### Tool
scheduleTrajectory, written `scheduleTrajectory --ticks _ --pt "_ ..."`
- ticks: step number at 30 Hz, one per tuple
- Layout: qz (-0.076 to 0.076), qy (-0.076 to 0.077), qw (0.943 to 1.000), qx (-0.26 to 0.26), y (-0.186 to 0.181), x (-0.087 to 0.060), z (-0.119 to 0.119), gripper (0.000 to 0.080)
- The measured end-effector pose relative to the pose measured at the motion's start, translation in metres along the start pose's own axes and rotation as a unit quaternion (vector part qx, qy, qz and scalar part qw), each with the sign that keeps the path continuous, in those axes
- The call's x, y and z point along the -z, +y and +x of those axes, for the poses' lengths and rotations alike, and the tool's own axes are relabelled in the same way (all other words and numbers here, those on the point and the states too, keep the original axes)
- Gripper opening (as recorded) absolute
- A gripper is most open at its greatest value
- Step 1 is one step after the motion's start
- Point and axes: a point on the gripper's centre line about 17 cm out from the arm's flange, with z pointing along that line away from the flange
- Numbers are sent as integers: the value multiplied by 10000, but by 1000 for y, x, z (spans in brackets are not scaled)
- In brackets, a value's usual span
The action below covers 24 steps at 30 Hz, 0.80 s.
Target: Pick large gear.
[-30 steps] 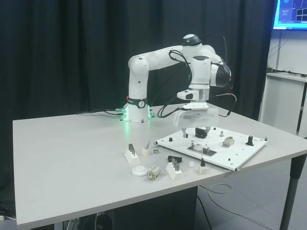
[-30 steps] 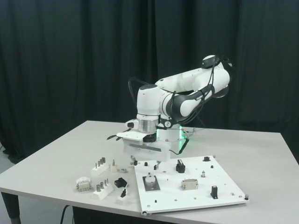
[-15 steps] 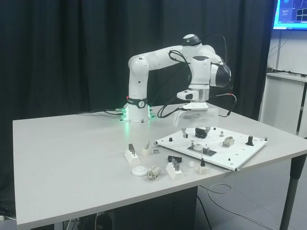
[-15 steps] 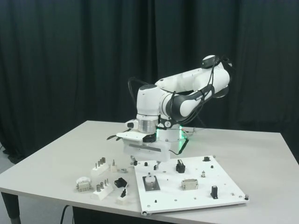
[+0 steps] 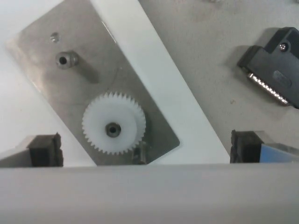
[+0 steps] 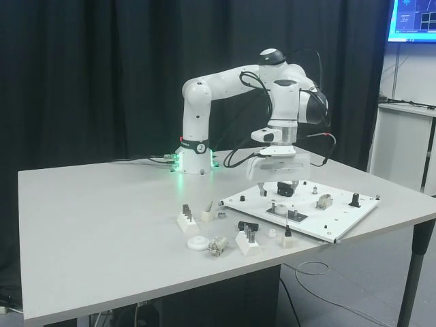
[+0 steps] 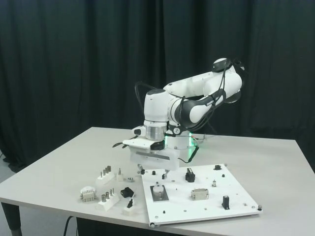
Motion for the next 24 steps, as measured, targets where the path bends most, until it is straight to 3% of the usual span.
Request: scheduleTrajectory --ticks 15,24 --pt "-21 28 10000 -29 5 0 2 800" --pt "-143 121 9998 -94 27 2 10 800"
